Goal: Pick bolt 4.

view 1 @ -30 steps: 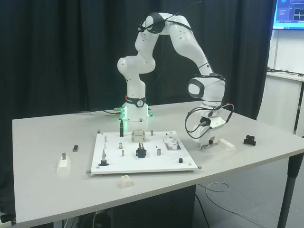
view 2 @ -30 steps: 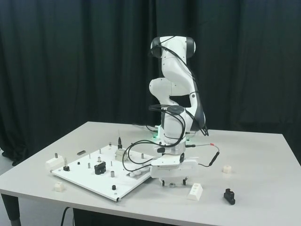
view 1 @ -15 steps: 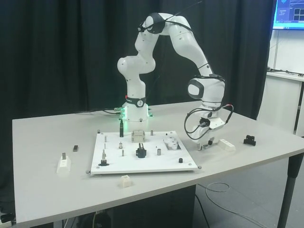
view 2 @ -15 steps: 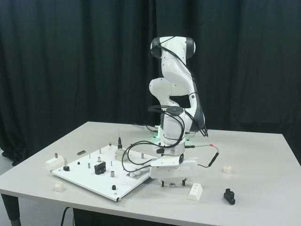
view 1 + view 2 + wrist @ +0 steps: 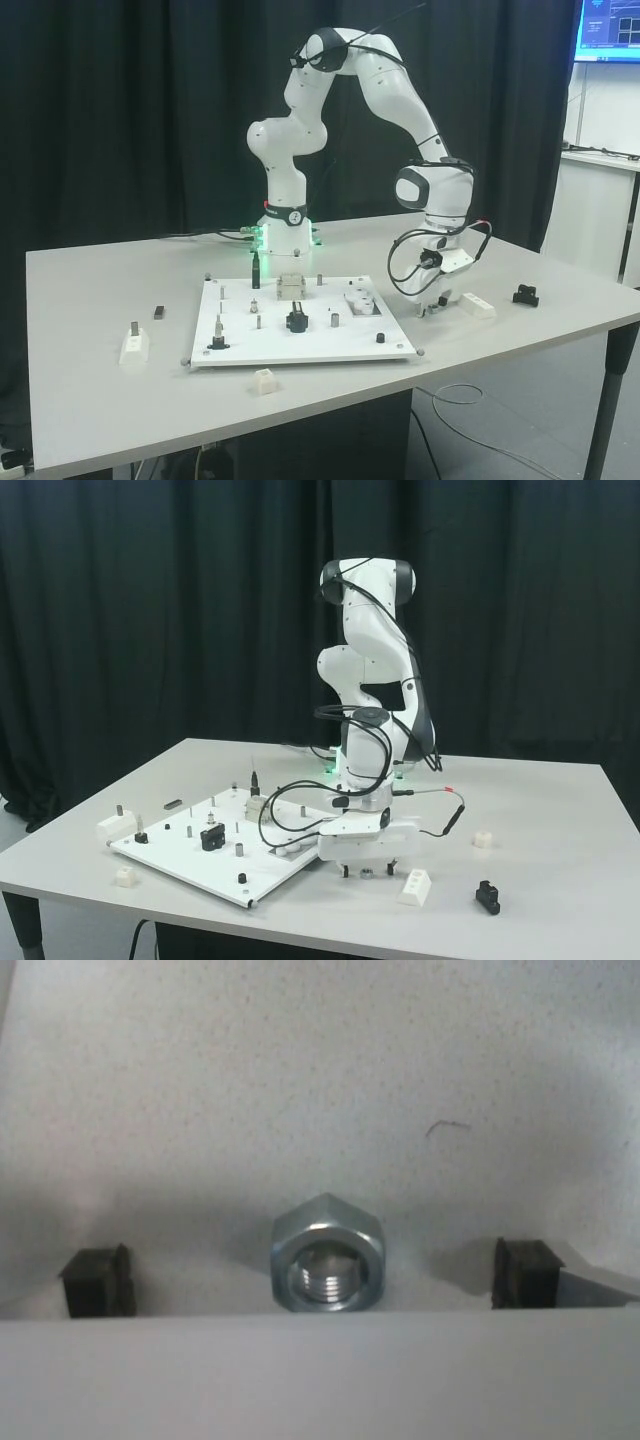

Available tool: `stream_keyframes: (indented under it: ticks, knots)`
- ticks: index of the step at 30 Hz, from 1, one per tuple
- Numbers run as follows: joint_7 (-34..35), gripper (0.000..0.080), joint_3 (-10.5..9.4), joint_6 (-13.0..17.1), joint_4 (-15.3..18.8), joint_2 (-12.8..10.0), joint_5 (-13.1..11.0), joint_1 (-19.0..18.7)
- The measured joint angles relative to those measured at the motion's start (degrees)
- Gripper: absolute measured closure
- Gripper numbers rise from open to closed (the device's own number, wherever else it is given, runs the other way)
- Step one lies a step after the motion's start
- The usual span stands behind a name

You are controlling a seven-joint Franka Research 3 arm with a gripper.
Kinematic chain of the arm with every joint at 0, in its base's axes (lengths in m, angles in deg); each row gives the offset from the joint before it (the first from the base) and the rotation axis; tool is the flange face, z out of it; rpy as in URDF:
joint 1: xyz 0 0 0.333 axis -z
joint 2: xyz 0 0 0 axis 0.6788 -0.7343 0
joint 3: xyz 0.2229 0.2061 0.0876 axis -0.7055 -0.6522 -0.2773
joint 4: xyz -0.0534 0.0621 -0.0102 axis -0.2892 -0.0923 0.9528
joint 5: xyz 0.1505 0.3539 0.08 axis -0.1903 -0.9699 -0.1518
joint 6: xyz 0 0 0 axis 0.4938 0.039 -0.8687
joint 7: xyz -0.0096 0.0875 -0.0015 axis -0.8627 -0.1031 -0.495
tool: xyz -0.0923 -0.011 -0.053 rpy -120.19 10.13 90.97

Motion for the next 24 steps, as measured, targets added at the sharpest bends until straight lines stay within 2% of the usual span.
stream_keyframes:
  ticks: [5,6,10,11,16,17,24]
  knots:
    - [0.0,0.0003,0.0,0.3,0.0,0.0,0.0,0.0]
    - [0.0,0.0128,0.0,0.4,0.0,-0.1,0.0,0.0]
    - [0.0,0.0128,0.02,0.5,0.0,-0.1,0.0,0.1]
    - [0.0,0.0288,0.02,0.6,0.0,-0.1,0.0,0.1]
    - [0.0,0.0288,0.02,0.6,0.0,-0.1,0.0,0.2]
    - [0.0,0.047,0.02,0.6,0.0,-0.1,0.0,0.2]
    - [0.0,0.047,0.09,0.6,-0.1,-0.1,-0.8,0.3]
